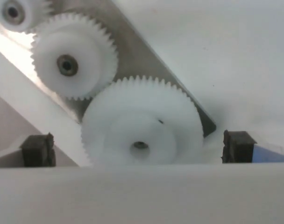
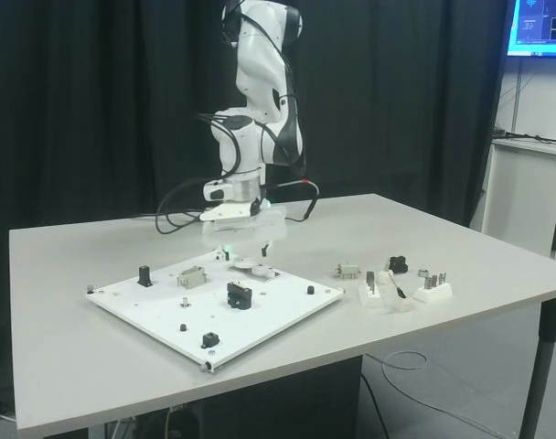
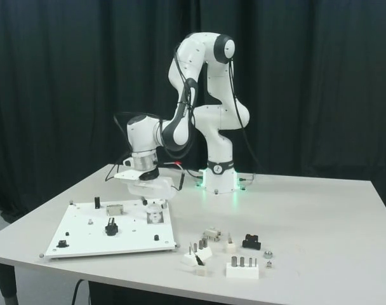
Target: Insert large gear.
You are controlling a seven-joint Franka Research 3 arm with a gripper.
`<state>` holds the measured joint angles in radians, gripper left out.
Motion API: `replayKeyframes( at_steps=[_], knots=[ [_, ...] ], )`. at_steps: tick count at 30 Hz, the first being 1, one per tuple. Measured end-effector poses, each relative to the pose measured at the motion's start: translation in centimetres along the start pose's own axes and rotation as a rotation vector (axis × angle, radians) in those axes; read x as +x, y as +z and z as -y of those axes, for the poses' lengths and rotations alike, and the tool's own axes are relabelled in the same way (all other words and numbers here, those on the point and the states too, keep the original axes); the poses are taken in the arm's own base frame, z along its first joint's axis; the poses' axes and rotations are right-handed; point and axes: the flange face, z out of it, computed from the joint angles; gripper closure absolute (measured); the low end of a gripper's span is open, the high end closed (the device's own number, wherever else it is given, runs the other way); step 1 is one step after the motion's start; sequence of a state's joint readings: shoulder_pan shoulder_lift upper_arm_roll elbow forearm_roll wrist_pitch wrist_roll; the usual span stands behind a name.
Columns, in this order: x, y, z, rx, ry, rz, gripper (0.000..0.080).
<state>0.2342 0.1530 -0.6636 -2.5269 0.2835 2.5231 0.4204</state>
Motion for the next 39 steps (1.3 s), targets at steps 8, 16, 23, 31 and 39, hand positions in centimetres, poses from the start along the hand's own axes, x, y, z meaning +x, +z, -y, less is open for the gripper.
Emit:
replayKeyframes(
  at_steps=[8,16,23,31,39],
  knots=[
    [0.0,0.4,0.2,-0.007,-0.006,-0.013,0.0003],
    [0.2,0.8,0.0,-0.018,0.010,-0.018,0.0003],
    [0.2,1.1,-0.2,-0.027,0.021,-0.018,0.0003],
    [-0.1,1.2,0.3,-0.028,0.007,-0.017,0.0207],
    [-0.2,1.2,0.3,-0.029,-0.014,-0.017,0.0206]
  ],
)
